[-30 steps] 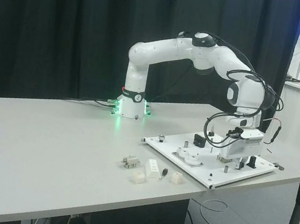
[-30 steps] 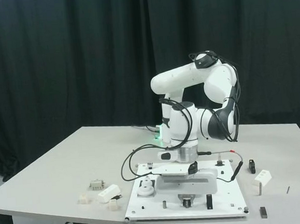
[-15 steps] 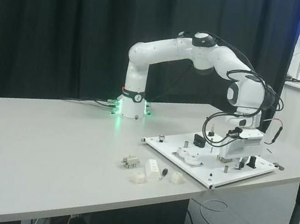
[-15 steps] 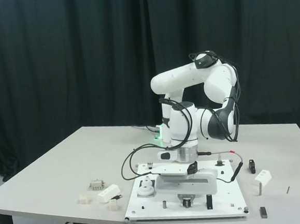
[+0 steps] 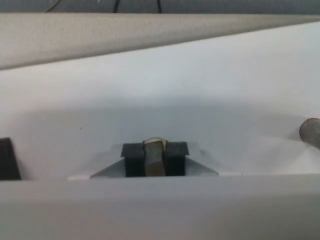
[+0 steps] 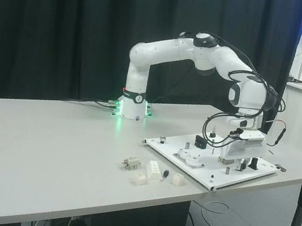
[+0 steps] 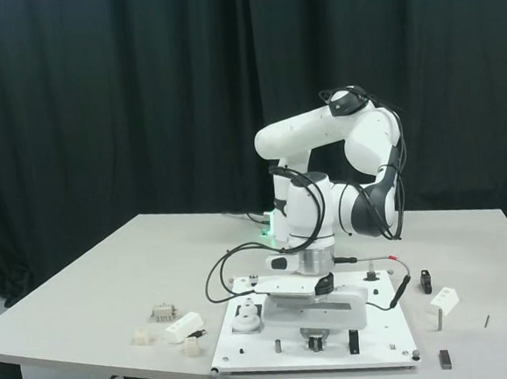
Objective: Remove square peg 3.
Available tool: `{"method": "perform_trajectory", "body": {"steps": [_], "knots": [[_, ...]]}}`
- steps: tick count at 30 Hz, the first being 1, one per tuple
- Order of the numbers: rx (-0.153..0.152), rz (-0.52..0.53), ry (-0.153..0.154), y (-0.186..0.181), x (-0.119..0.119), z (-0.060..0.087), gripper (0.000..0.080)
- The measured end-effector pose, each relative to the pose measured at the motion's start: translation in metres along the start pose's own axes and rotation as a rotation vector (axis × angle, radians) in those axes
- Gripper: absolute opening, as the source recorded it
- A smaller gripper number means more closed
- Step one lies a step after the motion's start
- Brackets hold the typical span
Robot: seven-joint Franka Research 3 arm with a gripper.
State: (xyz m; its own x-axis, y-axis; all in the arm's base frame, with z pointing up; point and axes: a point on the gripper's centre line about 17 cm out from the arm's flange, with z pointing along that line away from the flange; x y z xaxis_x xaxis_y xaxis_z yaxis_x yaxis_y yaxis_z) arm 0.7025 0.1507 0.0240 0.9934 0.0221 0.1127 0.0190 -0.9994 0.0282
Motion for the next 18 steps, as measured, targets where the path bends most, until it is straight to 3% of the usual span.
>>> {"method": "perform_trajectory", "body": {"steps": [18], "knots": [[-0.009,-0.067,-0.002,0.0002,0.0000,0.0001,0.0079]]}}
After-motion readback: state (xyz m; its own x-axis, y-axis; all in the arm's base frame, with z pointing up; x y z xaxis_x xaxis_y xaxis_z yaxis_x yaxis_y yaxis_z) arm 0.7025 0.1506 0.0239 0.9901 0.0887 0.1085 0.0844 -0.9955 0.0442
